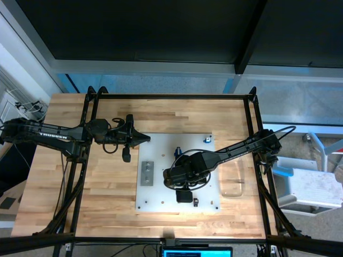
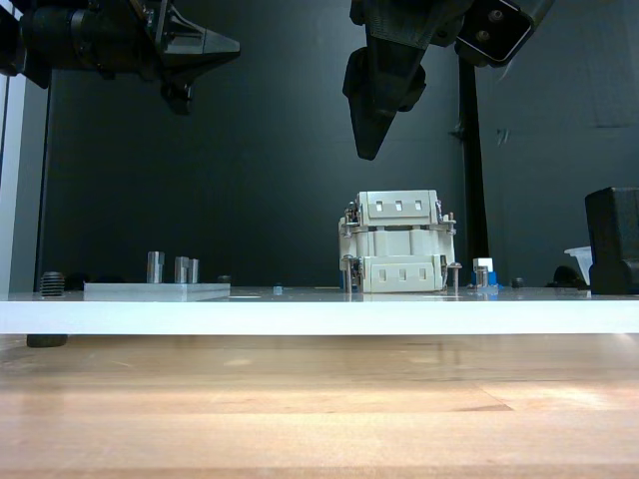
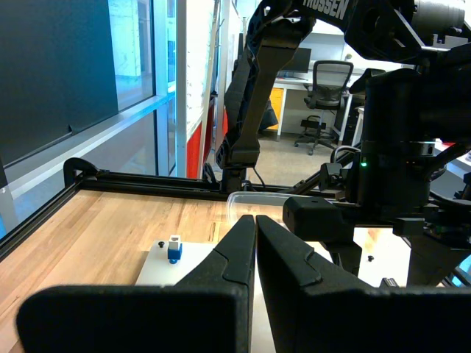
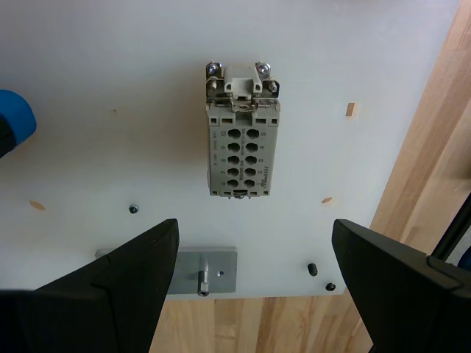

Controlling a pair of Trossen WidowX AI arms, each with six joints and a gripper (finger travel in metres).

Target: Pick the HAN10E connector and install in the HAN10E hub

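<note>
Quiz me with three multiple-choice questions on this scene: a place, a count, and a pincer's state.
1. Where is the off-white rectangular HAN10E connector? A in a pincer; B stacked on the beige HAN10E hub socket; C on bare wood.
2. Contact holes on its face? A six; B ten; C sixteen.
3. The right pincer above it is: A open; B shut on it; C shut, empty.
Answers: B, low view shows them stacked; B, two columns of five; A, fingers spread wide. The left pincer, raised at the white plate's left edge, is shut.
</note>
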